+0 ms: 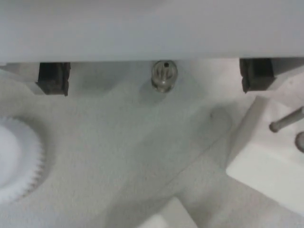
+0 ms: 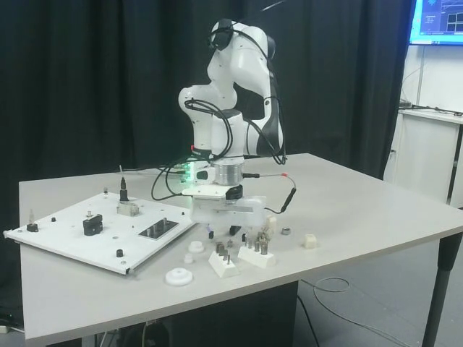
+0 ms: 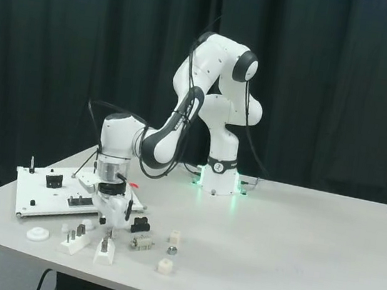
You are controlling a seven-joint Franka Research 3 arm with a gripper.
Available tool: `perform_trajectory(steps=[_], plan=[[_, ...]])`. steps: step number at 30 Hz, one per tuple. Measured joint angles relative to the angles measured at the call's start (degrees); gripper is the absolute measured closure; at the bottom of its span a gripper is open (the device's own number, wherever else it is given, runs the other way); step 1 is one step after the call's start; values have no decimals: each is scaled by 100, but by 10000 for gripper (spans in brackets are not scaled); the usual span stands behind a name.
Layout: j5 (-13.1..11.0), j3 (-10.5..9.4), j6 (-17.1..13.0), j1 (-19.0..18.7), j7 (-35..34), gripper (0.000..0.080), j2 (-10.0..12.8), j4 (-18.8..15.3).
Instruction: Pick BNC.
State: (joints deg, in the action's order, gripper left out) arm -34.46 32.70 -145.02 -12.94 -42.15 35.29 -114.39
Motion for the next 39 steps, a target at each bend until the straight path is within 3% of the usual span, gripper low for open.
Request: perform_trajectory(steps=[10, 31, 32, 37, 38, 39], plan=[[0, -17, -152, 24, 322, 3, 66, 0], [0, -122, -162, 70, 386, 3, 124, 5], [0, -132, -162, 77, 387, 112, 128, 7], [0, -176, -159, 117, 391, 112, 149, 26], [0, -183, -158, 124, 391, 302, 157, 33], [0, -191, -158, 131, 391, 302, 165, 39]])
